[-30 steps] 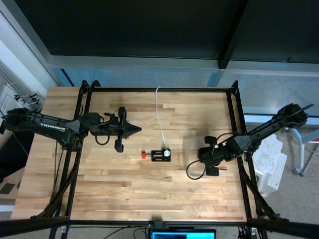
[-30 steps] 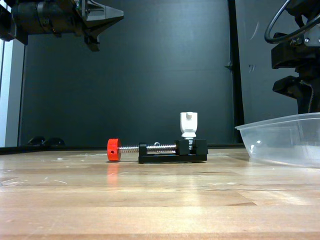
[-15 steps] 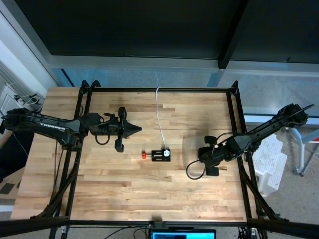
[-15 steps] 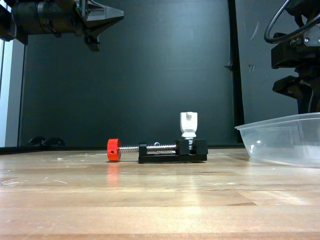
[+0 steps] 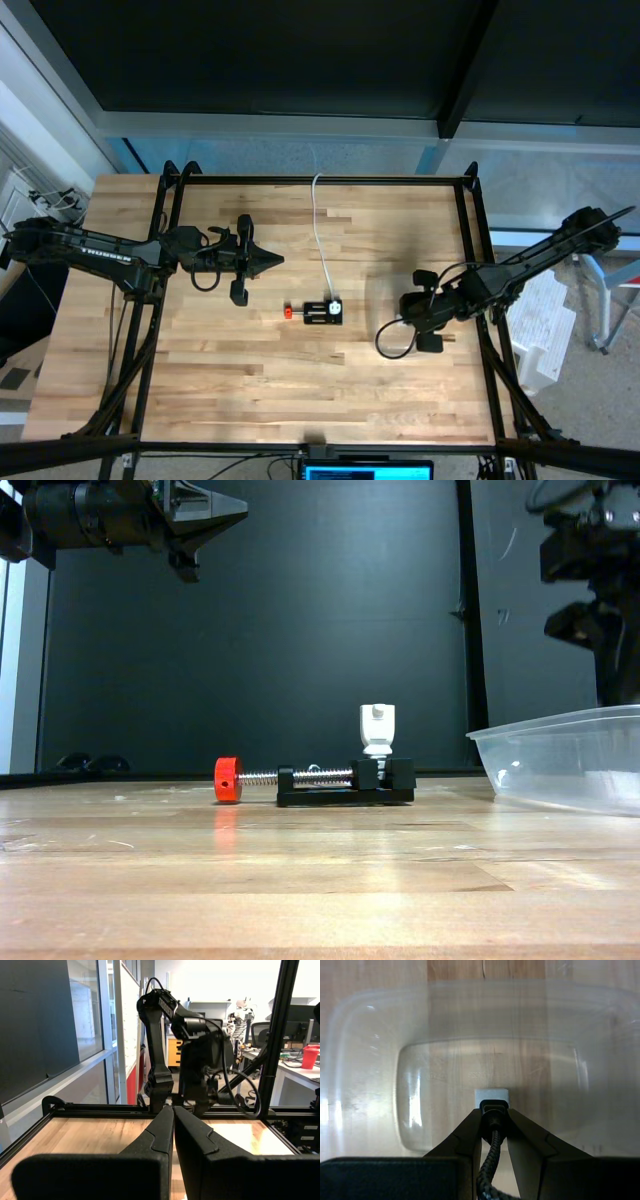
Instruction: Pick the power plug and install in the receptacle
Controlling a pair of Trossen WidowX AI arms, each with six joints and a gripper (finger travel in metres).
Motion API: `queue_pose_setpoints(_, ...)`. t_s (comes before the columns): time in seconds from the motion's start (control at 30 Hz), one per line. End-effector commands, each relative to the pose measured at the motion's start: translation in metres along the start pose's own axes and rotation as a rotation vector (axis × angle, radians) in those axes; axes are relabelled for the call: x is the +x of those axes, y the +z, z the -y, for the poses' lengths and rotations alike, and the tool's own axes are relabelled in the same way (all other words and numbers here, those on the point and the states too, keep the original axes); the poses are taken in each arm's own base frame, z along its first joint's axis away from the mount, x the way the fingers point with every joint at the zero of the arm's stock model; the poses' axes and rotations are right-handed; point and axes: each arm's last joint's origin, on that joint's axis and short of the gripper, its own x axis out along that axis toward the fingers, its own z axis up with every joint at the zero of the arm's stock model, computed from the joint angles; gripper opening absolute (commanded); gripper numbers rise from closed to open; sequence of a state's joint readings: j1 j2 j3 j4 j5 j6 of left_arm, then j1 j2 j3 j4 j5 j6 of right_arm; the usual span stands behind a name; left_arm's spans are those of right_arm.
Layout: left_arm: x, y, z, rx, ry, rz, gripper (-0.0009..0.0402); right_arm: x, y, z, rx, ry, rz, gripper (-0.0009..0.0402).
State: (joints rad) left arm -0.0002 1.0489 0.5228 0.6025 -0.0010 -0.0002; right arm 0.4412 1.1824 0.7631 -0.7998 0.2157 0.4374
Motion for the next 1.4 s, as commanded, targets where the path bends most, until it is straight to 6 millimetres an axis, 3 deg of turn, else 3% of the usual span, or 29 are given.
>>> queue_pose_setpoints(0.03, 0.000, 0.000, 0.000, 0.000, 0.000, 0.000, 0.0000, -0.016, 0.007, 0.000, 0.000, 0.002, 0.005, 0.0000)
queue_pose_setpoints(0.3, 0.000, 0.000, 0.000, 0.000, 0.000, 0.000, 0.0000, -0.047, 0.021, 0.001, -0.024, 0.009, 0.012, 0.0000)
queue_pose_setpoints(0.43, 0.000, 0.000, 0.000, 0.000, 0.000, 0.000, 0.0000, -0.050, 0.024, 0.001, -0.022, 0.014, 0.030, 0.0000)
queue_pose_setpoints(0.77, 0.000, 0.000, 0.000, 0.000, 0.000, 0.000, 0.0000, -0.040, 0.038, 0.003, -0.033, -0.004, 0.030, 0.0000)
queue_pose_setpoints(1.4, 0.000, 0.000, 0.000, 0.000, 0.000, 0.000, 0.0000, -0.006, 0.115, 0.010, -0.057, -0.033, 0.012, 0.0000)
